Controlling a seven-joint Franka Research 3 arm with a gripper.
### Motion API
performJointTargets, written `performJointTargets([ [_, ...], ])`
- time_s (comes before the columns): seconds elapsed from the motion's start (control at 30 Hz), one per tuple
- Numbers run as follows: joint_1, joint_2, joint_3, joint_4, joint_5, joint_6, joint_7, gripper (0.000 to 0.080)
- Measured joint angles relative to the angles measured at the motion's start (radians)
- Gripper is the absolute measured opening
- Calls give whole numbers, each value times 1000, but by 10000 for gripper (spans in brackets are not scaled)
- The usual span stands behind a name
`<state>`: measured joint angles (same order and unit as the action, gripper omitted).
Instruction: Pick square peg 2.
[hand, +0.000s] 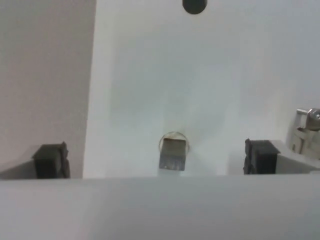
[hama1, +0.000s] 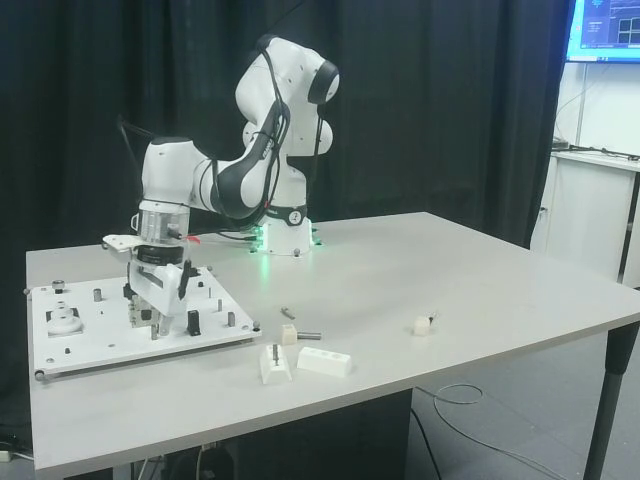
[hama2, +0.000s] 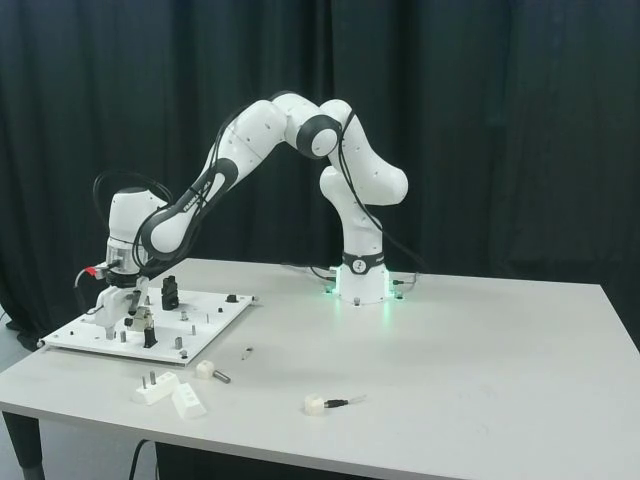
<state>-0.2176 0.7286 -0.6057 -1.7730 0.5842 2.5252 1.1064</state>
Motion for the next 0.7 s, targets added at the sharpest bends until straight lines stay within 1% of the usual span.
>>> performJointTargets([
  [0.1,0,-2,0,0,6,0,0,764],
  [0.13,0,-2,0,0,7,0,0,794],
  [0.37,0,-7,-1,0,10,0,-2,794],
  [0.7,0,-14,-1,-1,10,-1,-35,800],
])
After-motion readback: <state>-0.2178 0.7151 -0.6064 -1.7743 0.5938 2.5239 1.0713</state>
